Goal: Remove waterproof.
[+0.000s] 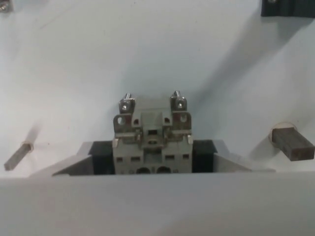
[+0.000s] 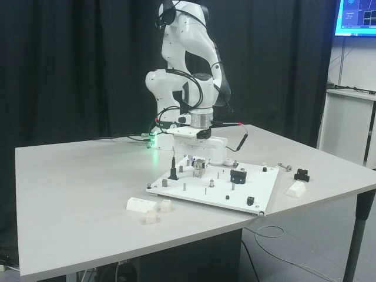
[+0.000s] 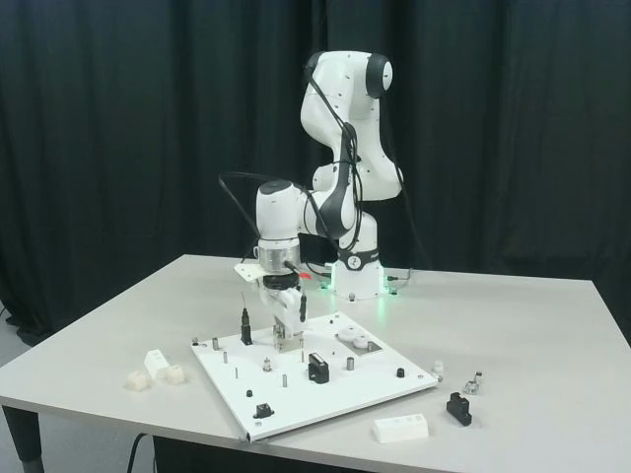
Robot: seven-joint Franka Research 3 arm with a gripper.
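The gripper [image 2: 198,166] points straight down over a white board [image 2: 258,191] on the grey table [image 2: 76,176]. In the wrist view, a grey connector [image 1: 151,140] with two screws on top sits between the black finger pads [image 1: 103,157], one on each side. This connector is most likely the waterproof part to be removed. The pads look close against its sides, so the gripper appears closed on the connector, though actual contact cannot be confirmed.

In both room views the connector sits low at the board, in the half nearer the arm's base. It does not look lifted yet; whether it still sits in a mount cannot be told.

Around it on the board stand small upright pins. One short pin [image 1: 19,153] and one thicker grey peg [image 1: 293,142] flank the gripper, both well apart from it. A black block [image 2: 237,176] sits farther across the board. Loose white blocks [image 2: 141,205] lie on the table off the board's edge.

To do this step well, the pull should probably go straight up along the connector's own axis, with no tilt, so it does not jam. The grip should stay firm and centred. A slow lift would likely keep the board from rising with it.
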